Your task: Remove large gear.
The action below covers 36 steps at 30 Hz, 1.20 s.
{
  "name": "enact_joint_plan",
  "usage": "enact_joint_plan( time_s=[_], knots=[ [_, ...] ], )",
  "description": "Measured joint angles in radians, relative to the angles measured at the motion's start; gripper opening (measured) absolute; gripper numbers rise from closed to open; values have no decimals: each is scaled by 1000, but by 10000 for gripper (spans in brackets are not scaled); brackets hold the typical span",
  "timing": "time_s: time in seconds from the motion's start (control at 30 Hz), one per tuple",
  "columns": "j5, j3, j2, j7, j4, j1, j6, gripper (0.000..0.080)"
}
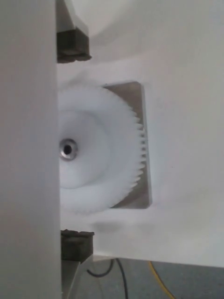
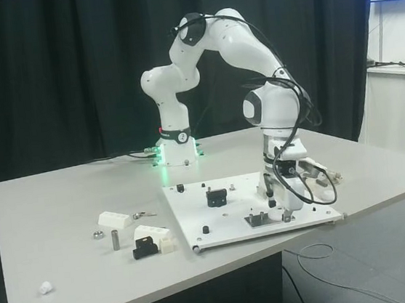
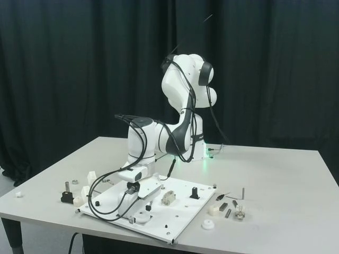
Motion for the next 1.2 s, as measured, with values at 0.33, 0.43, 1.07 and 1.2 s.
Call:
enact_joint_plan(
  time_s=[0.33,0.43,1.07,1.2],
  knots=[
    [0,0,6,0,0,-1,5,800],
    [0,0,6,0,0,-1,5,800],
    [0,0,7,3,2,-1,10,598],
    [-1,0,7,6,3,-2,8,598]
  ],
)
